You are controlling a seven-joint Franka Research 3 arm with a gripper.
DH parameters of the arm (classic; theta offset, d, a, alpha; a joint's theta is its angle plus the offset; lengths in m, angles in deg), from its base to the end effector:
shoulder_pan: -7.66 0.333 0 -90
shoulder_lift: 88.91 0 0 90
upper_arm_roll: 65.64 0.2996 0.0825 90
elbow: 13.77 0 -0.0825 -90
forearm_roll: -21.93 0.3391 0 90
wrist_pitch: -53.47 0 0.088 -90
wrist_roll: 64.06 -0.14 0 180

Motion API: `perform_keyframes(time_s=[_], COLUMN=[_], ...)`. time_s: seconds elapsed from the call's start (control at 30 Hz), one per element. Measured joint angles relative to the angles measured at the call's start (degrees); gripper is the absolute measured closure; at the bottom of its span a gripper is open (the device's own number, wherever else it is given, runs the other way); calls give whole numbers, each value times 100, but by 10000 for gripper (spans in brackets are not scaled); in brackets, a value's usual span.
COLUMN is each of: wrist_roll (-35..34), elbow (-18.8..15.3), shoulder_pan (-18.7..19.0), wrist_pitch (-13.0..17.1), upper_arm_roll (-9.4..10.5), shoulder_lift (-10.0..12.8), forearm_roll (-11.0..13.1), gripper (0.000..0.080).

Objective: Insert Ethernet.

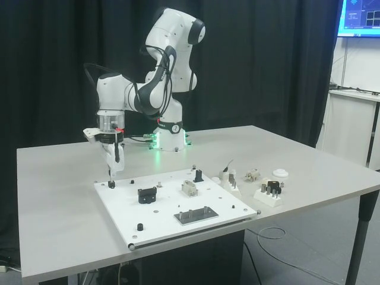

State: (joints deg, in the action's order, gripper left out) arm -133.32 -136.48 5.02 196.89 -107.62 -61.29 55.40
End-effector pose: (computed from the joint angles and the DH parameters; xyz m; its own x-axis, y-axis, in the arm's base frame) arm 0.3871 -0.3778 0.2206 -0.7312 -0.6816 -0.0275 -0.6790 0.7310 -0.0680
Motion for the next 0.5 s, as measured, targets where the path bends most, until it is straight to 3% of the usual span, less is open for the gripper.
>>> perform_keyframes(time_s=[0.5], wrist_roll=[-8], elbow=[0], shoulder_pan=[-15], wrist_pitch=[6], upper_arm_roll=[0], shoulder_lift=[5], forearm_roll=[97], gripper=[709])
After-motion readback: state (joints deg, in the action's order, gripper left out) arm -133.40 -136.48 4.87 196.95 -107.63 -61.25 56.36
